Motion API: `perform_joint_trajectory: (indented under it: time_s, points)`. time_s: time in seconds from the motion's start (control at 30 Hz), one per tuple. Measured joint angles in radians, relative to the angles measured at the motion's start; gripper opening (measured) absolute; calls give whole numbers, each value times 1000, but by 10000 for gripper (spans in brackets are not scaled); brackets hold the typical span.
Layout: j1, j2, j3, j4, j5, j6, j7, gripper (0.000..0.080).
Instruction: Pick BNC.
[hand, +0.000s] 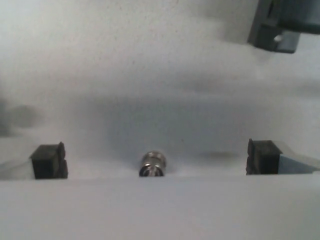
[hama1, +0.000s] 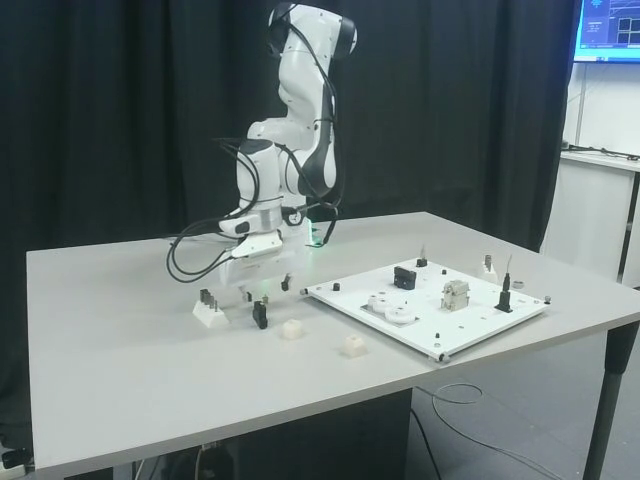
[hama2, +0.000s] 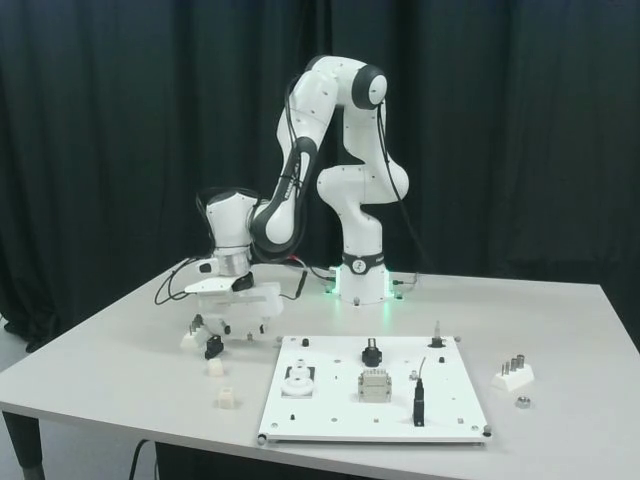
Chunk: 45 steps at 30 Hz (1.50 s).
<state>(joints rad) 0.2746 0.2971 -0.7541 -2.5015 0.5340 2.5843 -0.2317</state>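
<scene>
BNC connector (hand: 151, 165) stands between the wide-open, empty pincer (hand: 155, 161) fingertips; closing and lifting remain.

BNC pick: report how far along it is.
Done: the arm has brought the pincer low over the table, and the BNC connector sits between its open fingers. In hand: lining up the grasp. Left: closing on the connector and lifting it; nothing is gripped yet.
</scene>
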Motion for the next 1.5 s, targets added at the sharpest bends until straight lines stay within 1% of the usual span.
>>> perform_joint_trajectory:
  time_s: [0.1, 0.43, 0.73, 1.17, 1.5]
  points:
    - [5, 0, 0, -9, 7, 3, 0, 800]
    - [21, 5, 1, -29, 8, 21, 0, 800]
    - [24, 11, -1, -36, 8, 38, 1, 800]
    - [24, 15, -11, -39, 8, 44, 1, 800]
    - [24, 30, -12, -40, 8, 55, 1, 800]
